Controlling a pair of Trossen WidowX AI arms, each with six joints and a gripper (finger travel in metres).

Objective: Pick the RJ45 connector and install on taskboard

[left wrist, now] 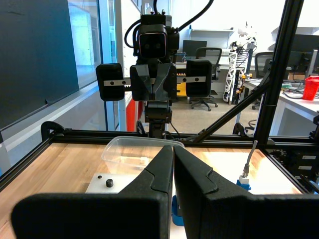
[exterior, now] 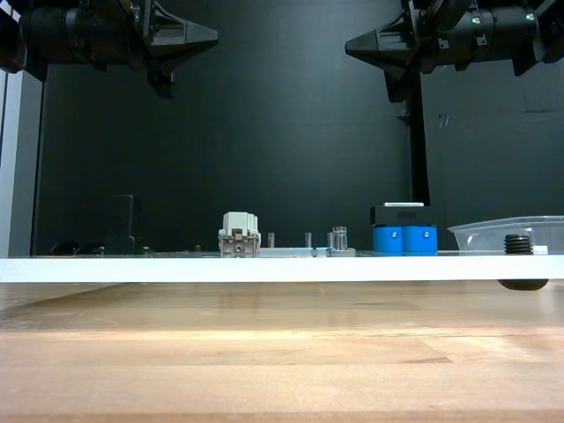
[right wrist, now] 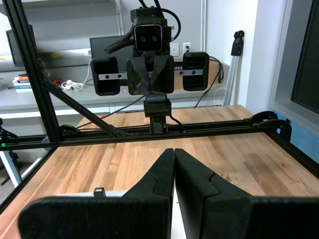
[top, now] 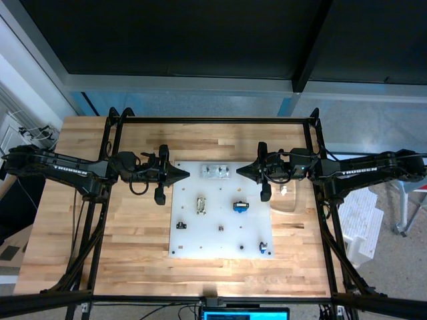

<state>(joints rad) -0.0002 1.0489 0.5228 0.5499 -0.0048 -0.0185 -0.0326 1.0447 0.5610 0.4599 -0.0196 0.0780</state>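
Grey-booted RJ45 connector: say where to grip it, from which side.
Probably the clear RJ45 connector itself, where the grey cable leaves it, from above: it stands upright in the small blue jack. The left gripper and right gripper hang shut, high over the white board.

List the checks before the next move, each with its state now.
1. Connector in blue jack, grey cable standing up from it: ok, by the left wrist view.
2. Connector fully latched: cannot tell.
3. Right gripper shut, empty, raised over white board far right edge: ok.
4. Left gripper shut, raised over the board's far left edge: ok.
5. Clear tray holds only the white block: ok.
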